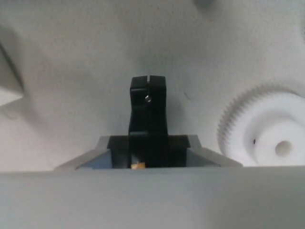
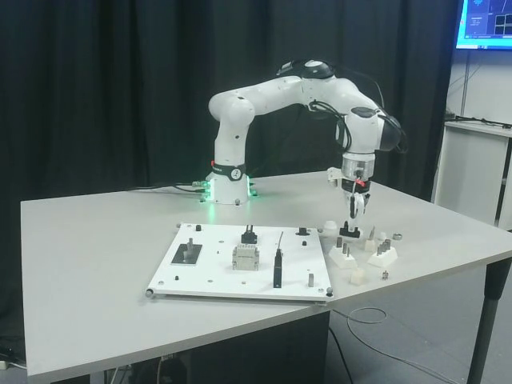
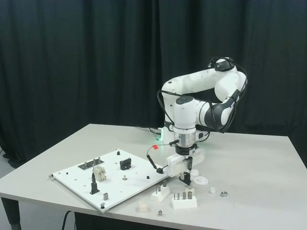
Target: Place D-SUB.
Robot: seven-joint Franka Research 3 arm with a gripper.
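The black D-SUB connector (image 1: 148,109) sits between the fingers of my gripper (image 1: 148,157), which is shut on it. In the first room view the gripper (image 2: 353,212) hangs low over the table, just right of the white board (image 2: 210,276), with the black connector (image 2: 352,220) pointing down from it. The second room view shows the gripper (image 3: 185,177) close above the table, beside the board's (image 3: 76,184) near right corner. A black cable loops from the wrist.
A white gear (image 1: 269,131) lies on the table next to the gripper (image 3: 199,180). White holders with pegs (image 3: 183,200) (image 3: 160,193) and a small white block (image 3: 142,206) stand near the front edge. The board carries several mounted parts (image 2: 246,258).
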